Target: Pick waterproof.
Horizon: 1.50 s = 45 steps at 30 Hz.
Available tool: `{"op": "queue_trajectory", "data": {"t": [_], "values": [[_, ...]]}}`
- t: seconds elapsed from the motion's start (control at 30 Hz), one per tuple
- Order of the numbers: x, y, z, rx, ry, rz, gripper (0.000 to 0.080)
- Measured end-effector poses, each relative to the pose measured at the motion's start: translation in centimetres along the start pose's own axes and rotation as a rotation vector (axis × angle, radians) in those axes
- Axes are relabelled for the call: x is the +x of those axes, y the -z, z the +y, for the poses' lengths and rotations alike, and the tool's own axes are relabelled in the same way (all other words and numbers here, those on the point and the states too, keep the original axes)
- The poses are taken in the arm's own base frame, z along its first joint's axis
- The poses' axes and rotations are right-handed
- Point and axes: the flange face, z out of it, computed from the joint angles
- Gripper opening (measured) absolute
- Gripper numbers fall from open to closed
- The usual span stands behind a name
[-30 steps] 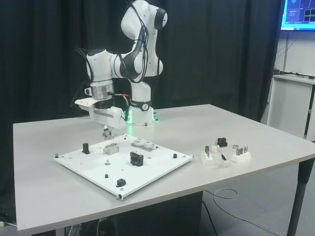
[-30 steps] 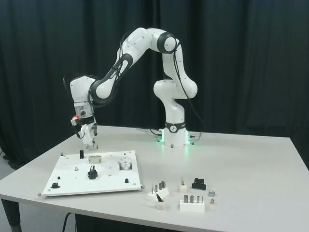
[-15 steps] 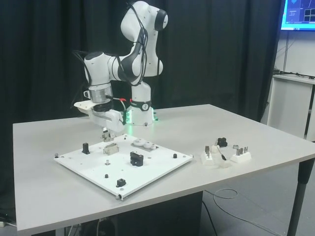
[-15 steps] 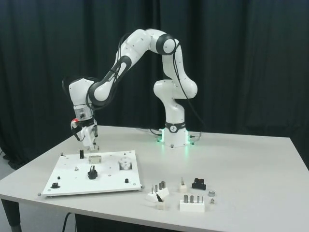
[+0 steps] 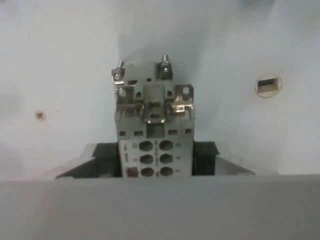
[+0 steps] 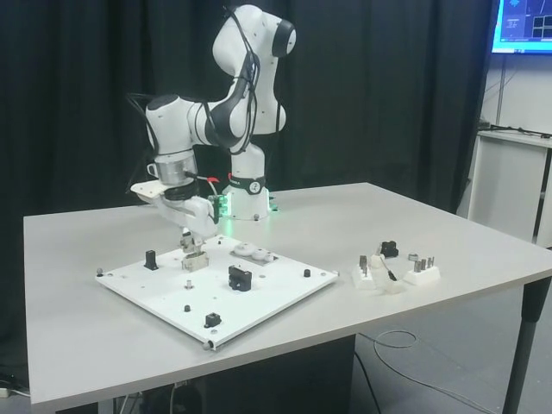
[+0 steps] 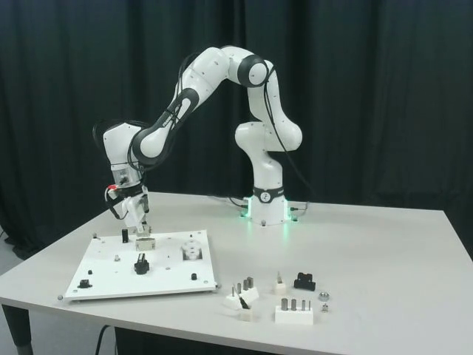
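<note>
The waterproof connector (image 5: 152, 132), seen in the wrist view, sits directly under the tool on the white board (image 5: 60, 65), its pin-hole face toward the camera and its screw-and-clip end farther away; its long axis runs along that line, and the two black fingers (image 5: 106, 159) stand open, one just beside each long flank, apparently not yet pressing. In the first room view the connector (image 6: 195, 260) lies flat on the board (image 6: 276, 289), behind the black block (image 6: 239, 279), with the tool (image 6: 191, 245) lowered straight onto it. In the second room view the tool (image 7: 141, 228) hangs right over the connector (image 7: 145, 241), near the board's (image 7: 170, 285) far edge on the table (image 7: 384, 251).
</note>
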Motion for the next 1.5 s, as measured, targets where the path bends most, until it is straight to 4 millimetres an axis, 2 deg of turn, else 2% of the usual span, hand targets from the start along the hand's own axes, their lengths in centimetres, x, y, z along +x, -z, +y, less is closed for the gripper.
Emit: {"op": "queue_trajectory", "data": {"t": [0.53, 0.8, 1.07, 1.5], "values": [[0.0, 0.0, -0.5, -0.004, -0.012, -0.015, 0.0308], [-1.0, 0.9, -1.1, -0.022, 0.008, -0.039, 0.0308], [-4.3, 1.6, -1.6, -0.043, 0.051, -0.08, 0.0308], [-12.3, 0.8, -1.8, -0.082, 0.066, -0.073, 0.0308]]}}
